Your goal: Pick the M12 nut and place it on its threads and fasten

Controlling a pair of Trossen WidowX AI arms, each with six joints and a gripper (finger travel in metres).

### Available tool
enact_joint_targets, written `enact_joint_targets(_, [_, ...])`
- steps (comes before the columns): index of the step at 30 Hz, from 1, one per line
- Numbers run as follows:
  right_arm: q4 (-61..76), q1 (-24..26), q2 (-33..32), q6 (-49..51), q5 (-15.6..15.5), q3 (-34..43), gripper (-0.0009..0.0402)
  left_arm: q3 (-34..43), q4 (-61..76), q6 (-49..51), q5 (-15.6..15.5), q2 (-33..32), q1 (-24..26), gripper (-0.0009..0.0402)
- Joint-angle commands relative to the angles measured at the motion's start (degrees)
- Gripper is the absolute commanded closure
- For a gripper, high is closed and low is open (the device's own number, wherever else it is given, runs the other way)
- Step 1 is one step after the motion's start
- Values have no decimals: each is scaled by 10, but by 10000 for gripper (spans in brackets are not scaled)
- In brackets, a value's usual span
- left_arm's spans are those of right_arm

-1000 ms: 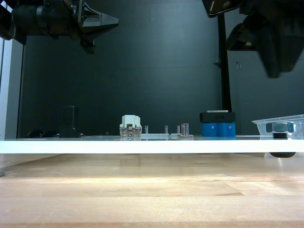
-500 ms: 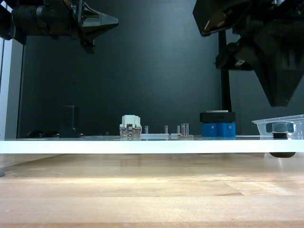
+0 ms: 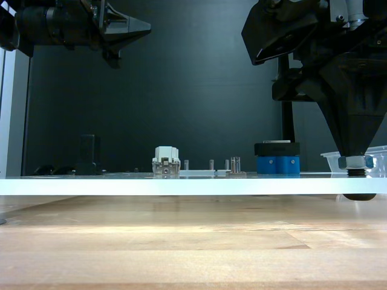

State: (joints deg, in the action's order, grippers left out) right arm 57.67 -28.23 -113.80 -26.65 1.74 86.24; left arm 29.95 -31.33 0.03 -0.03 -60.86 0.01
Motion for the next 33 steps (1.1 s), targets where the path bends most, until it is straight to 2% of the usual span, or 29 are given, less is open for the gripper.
enact_joint_targets(1, [-1,0,-1,1,-2,0,393,0,0,0,0,0,0,393])
enact_joint_targets(4, [0,0,-1,1,-4,0,393,0,0,0,0,0,0,393])
enact_joint_targets(6, [-1,0,-1,2,-23,0,393,0,0,0,0,0,0,393])
enact_joint_targets(7, [-1,0,-1,4,-45,0,393,0,0,0,0,0,0,393])
enact_joint_targets(9, [-1,0,-1,20,-115,0,393,0,0,0,0,0,0,393])
enact_joint_targets(10, [0,0,0,22,-133,0,393,0,0,0,0,0,0,393])
enact_joint_targets(14, [9,0,3,32,-134,0,393,0,0,0,0,0,0,393])
enact_joint_targets(16, [10,1,3,34,-121,0,393,0,0,0,0,0,0,393])
enact_joint_targets(20, [23,1,9,28,-57,0,393,0,0,0,0,0,0,393])
enact_joint_targets(27, [24,1,12,29,-12,0,393,0,0,0,0,0,0,393])
enact_joint_targets(29, [23,1,9,30,-10,0,393,0,0,0,0,0,0,393])
enact_joint_targets(33, [14,1,9,29,14,-3,393,0,0,0,0,0,0,393])
